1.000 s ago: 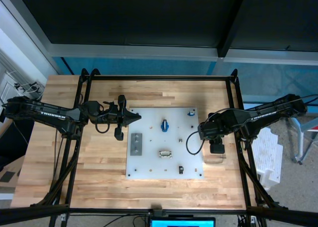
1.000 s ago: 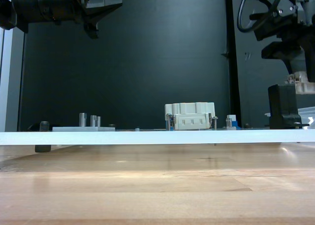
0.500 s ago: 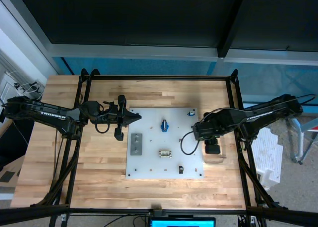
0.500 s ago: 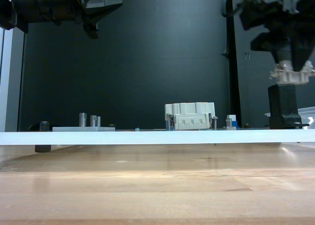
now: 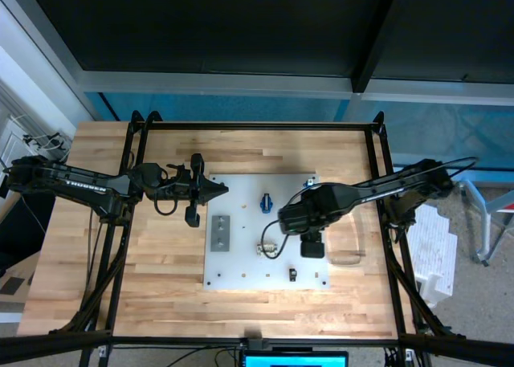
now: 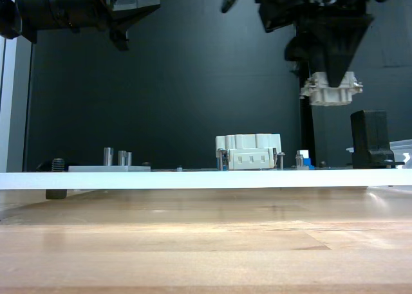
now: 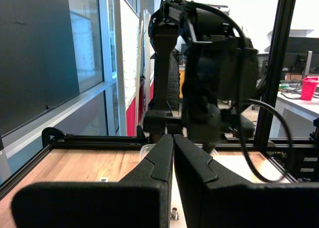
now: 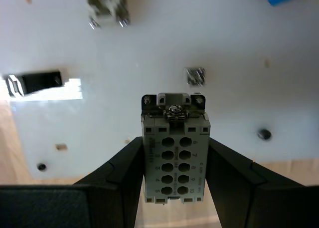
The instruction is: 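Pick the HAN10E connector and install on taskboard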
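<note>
Gripping the HAN10E connector [image 8: 174, 155] between its two black fingers [image 8: 124, 163], the right gripper [image 6: 331, 82] hangs over the taskboard [image 5: 241, 264]. The right wrist view alone shows the connector's face: two columns of five round holes and a metal screw at one end. The low view adds height. The connector [image 6: 331, 93] is in the air, clear of the board's white edge [image 6: 193, 179], above and to the right of the beige socket [image 6: 249, 151]. From above, the right gripper [image 5: 312, 244] hides its load and sits just right of that socket [image 5: 267, 247], near the blue knob [image 5: 267, 201]. The left gripper [image 5: 217, 189] is held high at the board's far left corner. Only its wrist view shows its fingers [image 7: 162, 155] pressed together on nothing. A grey metal block [image 5: 219, 232] sits on the board's left half, and a small black part [image 5: 294, 274] near its front edge. A clear tray [image 5: 351, 254] lies off the right edge. The table [image 5: 161, 279] is pale wooden butcher block inside a black frame [image 5: 257, 126]. The left wrist view shows windows and a red bin [image 7: 309, 88] on a desk.
</note>
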Motion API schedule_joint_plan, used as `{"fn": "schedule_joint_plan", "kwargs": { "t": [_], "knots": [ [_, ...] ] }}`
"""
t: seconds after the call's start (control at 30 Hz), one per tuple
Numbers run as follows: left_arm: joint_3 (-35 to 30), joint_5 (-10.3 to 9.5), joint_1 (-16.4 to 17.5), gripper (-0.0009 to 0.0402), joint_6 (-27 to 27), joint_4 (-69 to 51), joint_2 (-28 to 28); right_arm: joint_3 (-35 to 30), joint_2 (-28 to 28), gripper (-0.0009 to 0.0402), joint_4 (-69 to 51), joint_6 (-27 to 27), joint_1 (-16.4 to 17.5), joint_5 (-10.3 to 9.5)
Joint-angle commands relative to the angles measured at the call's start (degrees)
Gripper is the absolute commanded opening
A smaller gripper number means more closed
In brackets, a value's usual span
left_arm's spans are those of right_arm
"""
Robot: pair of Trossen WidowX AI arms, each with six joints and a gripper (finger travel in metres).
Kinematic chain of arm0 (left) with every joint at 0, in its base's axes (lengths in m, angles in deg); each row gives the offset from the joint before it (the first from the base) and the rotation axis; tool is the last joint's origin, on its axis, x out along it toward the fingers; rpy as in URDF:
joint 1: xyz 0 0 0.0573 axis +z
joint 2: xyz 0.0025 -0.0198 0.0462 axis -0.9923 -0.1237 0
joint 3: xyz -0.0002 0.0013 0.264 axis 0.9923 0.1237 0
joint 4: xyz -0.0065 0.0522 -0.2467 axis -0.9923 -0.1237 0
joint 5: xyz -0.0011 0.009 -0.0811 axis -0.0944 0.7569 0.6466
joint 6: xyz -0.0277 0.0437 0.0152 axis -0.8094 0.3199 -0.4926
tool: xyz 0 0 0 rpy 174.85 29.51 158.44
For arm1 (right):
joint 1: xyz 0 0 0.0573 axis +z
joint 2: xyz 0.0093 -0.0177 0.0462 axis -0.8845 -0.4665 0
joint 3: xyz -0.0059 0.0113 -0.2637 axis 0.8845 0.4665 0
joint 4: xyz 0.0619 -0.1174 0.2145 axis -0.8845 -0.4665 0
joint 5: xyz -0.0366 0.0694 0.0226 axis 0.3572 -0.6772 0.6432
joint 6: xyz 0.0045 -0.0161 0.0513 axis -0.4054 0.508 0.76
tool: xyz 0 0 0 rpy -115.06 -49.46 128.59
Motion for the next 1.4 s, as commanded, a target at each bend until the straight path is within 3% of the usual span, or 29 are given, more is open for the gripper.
{"fn": "schedule_joint_plan", "kwargs": {
  "t": [0.03, 0.8, 1.4],
  "knots": [
    [0.0, 0.02, 0.0, 0.0001, 0.0, 0.0, 0.0, -3.5, -3.2, 0.0039, -0.3, 0.0, 0.5, -0.17],
    [0.0, 0.02, 0.0, 0.0001, 0.0, 0.0, 0.0, -26.4, -21.6, 0.0039, -5.0, -0.2, 1.6, 0.22],
    [0.0, 0.02, 0.0, 0.0001, 0.0, 0.0, 0.0, -30.4, -26.3, 0.0039, -3.3, -1.7, 1.7, 0.24]
  ]
}}
